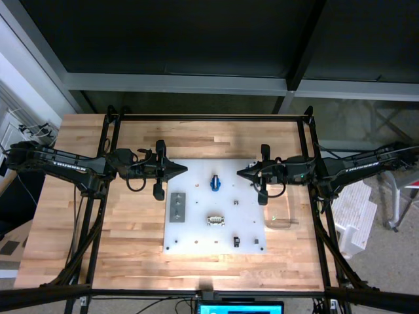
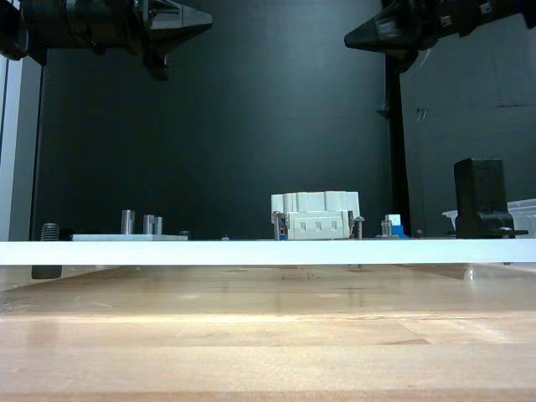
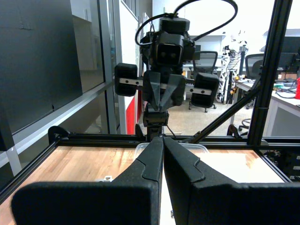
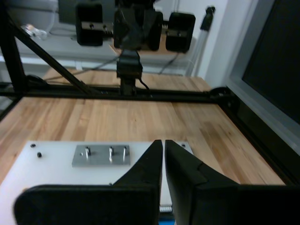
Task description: Pick the 16mm bar and install on taskboard
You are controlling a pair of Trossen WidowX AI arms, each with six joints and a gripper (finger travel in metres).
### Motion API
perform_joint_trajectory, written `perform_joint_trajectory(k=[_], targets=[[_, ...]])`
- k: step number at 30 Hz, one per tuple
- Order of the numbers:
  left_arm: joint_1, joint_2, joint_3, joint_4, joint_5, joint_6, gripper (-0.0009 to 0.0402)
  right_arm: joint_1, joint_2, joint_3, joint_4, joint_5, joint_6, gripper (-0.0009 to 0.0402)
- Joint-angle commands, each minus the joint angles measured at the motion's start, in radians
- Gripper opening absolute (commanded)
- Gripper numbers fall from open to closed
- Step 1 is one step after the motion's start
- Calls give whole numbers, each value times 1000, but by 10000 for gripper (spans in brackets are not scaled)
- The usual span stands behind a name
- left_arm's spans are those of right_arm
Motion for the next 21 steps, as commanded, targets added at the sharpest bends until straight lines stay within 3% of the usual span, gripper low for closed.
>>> perform_joint_trajectory(k=[1, 6, 10, 13, 21], targets=[[0, 0, 0, 0, 0, 0, 0, -37, -5, -10, 48, -37, -2, 4], [0, 0, 0, 0, 0, 0, 0, -89, -5, -32, 135, -139, -21, 0], [0, 0, 0, 0, 0, 0, 0, -105, -6, -61, 210, -147, -21, 0], [0, 0, 0, 0, 0, 0, 0, -113, -6, -80, 266, -189, -13, 0], [0, 0, 0, 0, 0, 0, 0, -124, -6, -103, 339, -197, 9, 0]])
